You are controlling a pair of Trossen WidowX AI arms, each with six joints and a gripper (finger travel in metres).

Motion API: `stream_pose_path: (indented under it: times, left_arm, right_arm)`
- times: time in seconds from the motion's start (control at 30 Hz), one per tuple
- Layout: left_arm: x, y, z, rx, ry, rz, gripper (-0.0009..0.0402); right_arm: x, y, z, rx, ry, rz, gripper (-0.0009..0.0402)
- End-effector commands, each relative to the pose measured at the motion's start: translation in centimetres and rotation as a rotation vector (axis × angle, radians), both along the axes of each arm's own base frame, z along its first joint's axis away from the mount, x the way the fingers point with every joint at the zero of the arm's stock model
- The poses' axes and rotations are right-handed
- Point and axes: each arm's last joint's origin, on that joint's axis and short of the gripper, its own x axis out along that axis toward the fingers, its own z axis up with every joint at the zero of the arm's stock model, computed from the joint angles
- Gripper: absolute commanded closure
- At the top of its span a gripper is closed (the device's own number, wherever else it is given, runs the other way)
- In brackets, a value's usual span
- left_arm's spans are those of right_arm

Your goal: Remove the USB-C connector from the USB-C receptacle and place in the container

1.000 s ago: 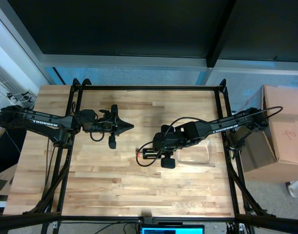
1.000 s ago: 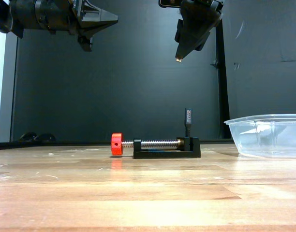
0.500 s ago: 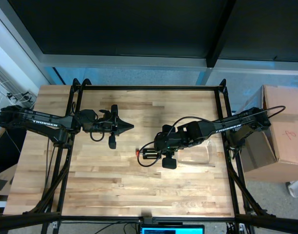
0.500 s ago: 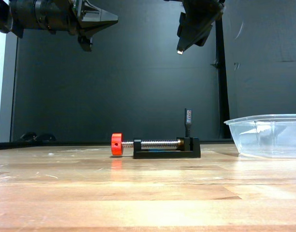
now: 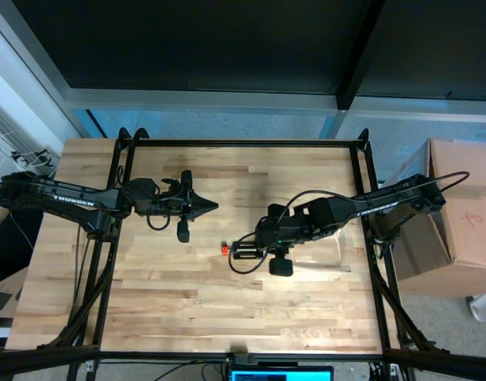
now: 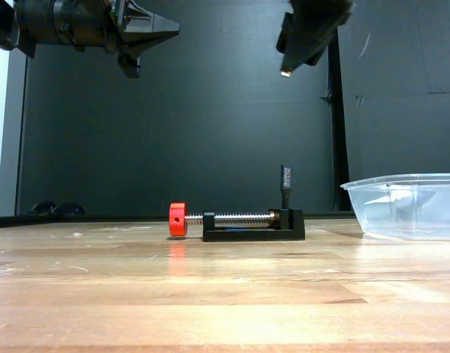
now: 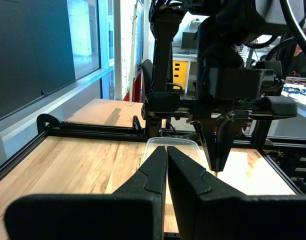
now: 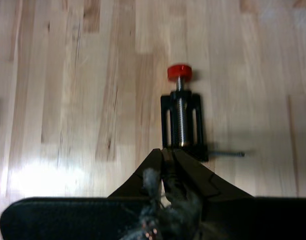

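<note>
Our right gripper (image 6: 286,71) hangs high over the table, pointing down, its two fingers drawn together with nothing that we can see between them. We judge it is placed there to line up on the part, since in the low view its tip sits almost straight above the small dark USB-C connector (image 6: 285,179). The connector stands upright, seated in the end block of the black screw-clamp fixture (image 6: 253,226) that serves as its receptacle, so the pull-out is not yet done. We think the fingers would have to part before they could straddle it. The open space between tip and connector holds nothing. The fixture's threaded rod runs away to the left and ends in a round red knob (image 6: 178,219), clear of any approach from above. Just beside the fixture on the right sits the clear plastic container (image 6: 401,179), apart from it. Its rim stands higher than the fixture body, so a carried part would need to pass over that wall. Our left gripper (image 7: 166,150) is pressed closed and empty, raised well apart to the left above the pale wooden table (image 6: 137,294).
</note>
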Motion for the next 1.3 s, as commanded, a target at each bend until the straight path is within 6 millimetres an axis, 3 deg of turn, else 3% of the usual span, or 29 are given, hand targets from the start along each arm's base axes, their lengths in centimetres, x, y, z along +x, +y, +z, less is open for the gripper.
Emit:
stream_pose_path:
  times: [0.03,0.23,0.53,0.8,1.03,1.3]
  left_arm:
    - [0.0,0.0,0.0,0.000,0.000,0.000,0.0393]
    - [0.0,0.0,0.0,0.000,0.000,0.000,0.0393]
    - [0.0,0.0,0.0,0.000,0.000,0.000,0.0393]
    - [0.0,0.0,0.0,0.000,0.000,0.000,0.0393]
    - [0.0,0.0,0.0,0.000,0.000,0.000,0.0393]
    - [0.0,0.0,0.0,0.000,0.000,0.000,0.0393]
  right_arm:
    - [-0.8,0.2,-0.3,0.004,0.015,0.007,0.0393]
    - [-3.0,1.4,-1.0,0.025,0.055,0.052,0.0393]
    - [-6.7,3.5,-4.0,0.119,0.192,0.070,0.0385]
    - [-8.5,4.3,-6.3,0.134,0.280,0.044,0.0302]
    - [-8.8,4.2,-6.8,0.130,0.300,0.024,0.0225]
    - [-8.7,4.4,-7.0,0.119,0.294,0.031,0.0193]
